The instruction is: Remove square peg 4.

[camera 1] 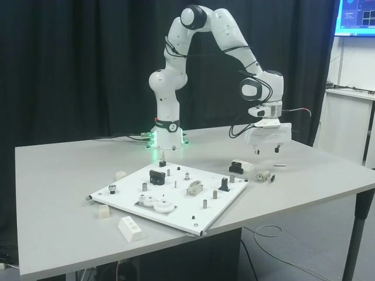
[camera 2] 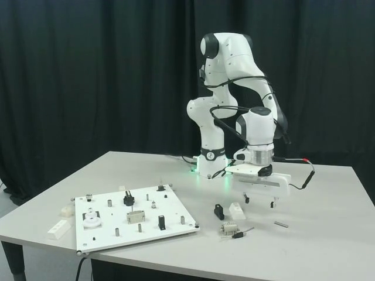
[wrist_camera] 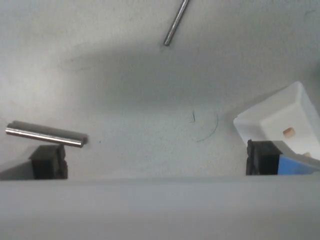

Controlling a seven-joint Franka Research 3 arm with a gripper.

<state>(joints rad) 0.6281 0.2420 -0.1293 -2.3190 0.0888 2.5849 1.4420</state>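
Closest to the wrist camera were the two black fingertips (wrist_camera: 48, 161), and they stood wide apart with nothing between them, so the gripper (camera 2: 259, 201) was open and empty. It hung above the grey table (camera 1: 53, 175), not touching it, off to one side of the white board (camera 1: 176, 196). Just beside one fingertip a short metal pin (wrist_camera: 45, 136) lay flat on the table. In the second room view a pin (camera 2: 281, 223) lay on the table near the gripper, on the side away from the board; it may be the same pin. Near the other fingertip the wrist view showed a corner of a white block (wrist_camera: 280, 120). A second thin metal rod (wrist_camera: 176, 22) lay further away on the table. In the room views some loose parts lay between the board and the gripper: a small black part (camera 2: 219, 212), a white block (camera 2: 237, 211) and a metal connector (camera 2: 229, 229). On the board several pegs and other small parts stood upright, but which one was square peg 4 could not be told from these views. A separate white block with holes (camera 1: 130, 228) lay near the front edge of the table.
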